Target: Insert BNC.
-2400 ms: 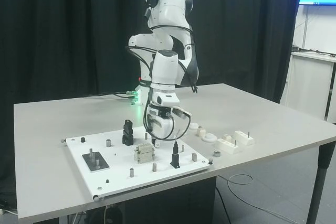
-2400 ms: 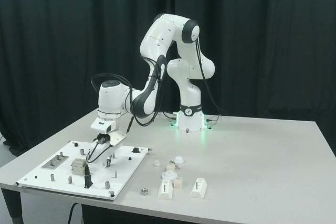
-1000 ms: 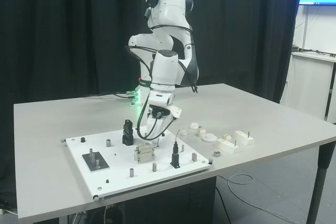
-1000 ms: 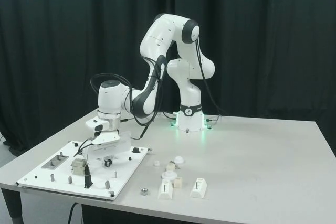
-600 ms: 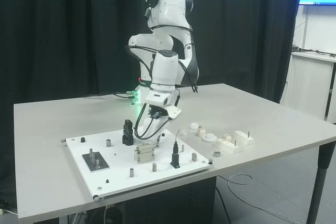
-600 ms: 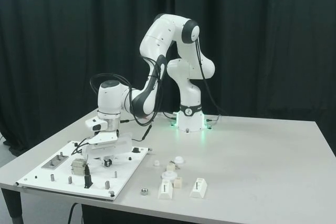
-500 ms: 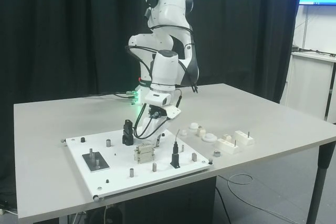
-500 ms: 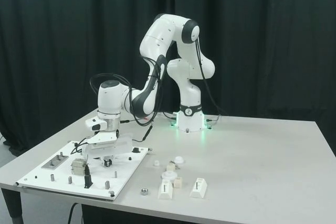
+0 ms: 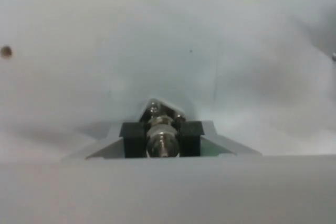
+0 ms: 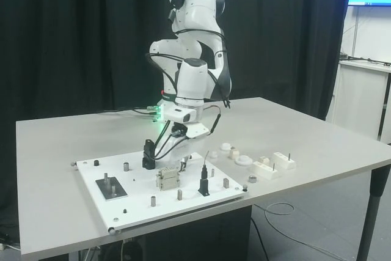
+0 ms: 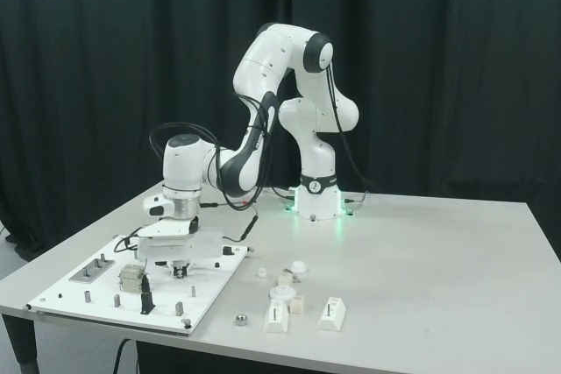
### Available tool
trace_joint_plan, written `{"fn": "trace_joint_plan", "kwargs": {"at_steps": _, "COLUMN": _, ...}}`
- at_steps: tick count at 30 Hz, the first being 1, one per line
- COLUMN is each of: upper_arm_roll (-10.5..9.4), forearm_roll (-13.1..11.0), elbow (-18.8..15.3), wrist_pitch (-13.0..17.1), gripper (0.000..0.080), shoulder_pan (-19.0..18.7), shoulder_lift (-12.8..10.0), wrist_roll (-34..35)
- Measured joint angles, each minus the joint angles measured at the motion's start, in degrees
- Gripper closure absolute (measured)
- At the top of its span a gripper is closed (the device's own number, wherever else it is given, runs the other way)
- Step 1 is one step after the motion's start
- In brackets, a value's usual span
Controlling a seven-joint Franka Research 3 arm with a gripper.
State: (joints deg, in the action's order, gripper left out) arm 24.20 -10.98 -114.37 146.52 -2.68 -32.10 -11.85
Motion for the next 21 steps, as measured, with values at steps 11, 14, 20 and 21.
{"fn": "trace_joint_plan", "kwargs": {"at_steps": 11, "upper_arm_roll": -0.01, "forearm_roll": -0.07, "elbow": 0.51, "wrist_pitch": -0.94, "gripper": 0.0673, "shoulder_pan": 0.06, "shoulder_lift": -0.13, "wrist_roll": 10.23}}
{"fn": "trace_joint_plan", "kwargs": {"at_steps": 14, "upper_arm_roll": -0.01, "forearm_roll": -0.07, "elbow": 0.55, "wrist_pitch": -1.02, "gripper": 0.0673, "shoulder_pan": 0.06, "shoulder_lift": -0.14, "wrist_roll": 12.79}}
{"fn": "trace_joint_plan", "kwargs": {"at_steps": 20, "upper_arm_roll": -0.03, "forearm_roll": -0.07, "elbow": 0.55, "wrist_pitch": -1.03, "gripper": 0.0673, "shoulder_pan": 0.06, "shoulder_lift": -0.14, "wrist_roll": 15.69}}
{"fn": "trace_joint_plan", "kwargs": {"at_steps": 21, "upper_arm_roll": -0.03, "forearm_roll": -0.07, "elbow": 0.55, "wrist_pitch": -1.03, "gripper": 0.0673, "shoulder_pan": 0.06, "shoulder_lift": -0.14, "wrist_roll": 15.81}}
